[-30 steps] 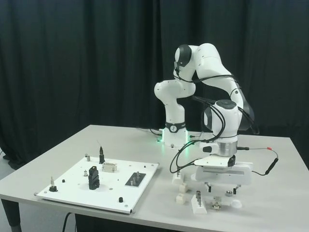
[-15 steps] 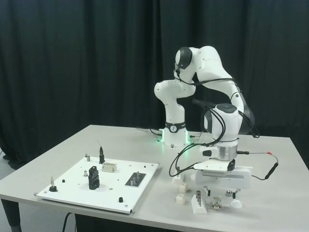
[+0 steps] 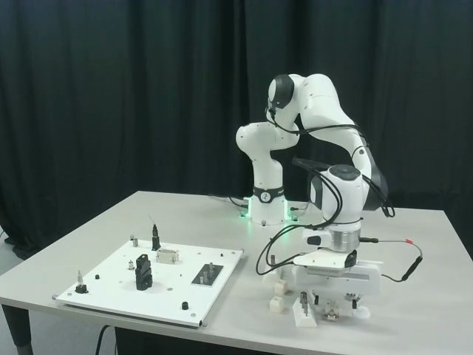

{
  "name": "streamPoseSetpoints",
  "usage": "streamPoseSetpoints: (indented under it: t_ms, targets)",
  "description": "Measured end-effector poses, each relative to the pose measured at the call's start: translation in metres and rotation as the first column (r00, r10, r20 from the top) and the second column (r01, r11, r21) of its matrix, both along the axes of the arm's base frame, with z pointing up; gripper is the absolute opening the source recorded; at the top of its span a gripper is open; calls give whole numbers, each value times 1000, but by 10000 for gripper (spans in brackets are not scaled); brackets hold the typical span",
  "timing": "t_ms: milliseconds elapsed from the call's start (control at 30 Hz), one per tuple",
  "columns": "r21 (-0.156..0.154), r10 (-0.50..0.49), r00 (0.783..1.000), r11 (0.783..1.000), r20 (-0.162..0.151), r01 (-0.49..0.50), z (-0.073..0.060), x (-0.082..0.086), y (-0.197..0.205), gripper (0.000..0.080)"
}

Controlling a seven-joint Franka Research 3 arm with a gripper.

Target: Pick waterproof.

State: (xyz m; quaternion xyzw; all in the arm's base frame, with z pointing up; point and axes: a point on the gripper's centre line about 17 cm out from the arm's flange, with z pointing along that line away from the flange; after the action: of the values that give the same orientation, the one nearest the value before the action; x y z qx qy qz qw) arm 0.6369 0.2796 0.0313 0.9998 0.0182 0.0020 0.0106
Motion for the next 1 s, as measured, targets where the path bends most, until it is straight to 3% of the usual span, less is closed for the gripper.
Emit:
streamPoseSetpoints:
  t_ms: [367,900,933,1000]
  targets:
    - [9,18,1000,1000,-20,-18,-6,-5,4,800]
    - [10,23,999,1000,-25,-23,-9,-7,7,800]
    - [10,23,999,1000,-25,-22,-9,-7,7,695]
    - [10,22,999,1000,-25,-22,-10,-7,6,695]
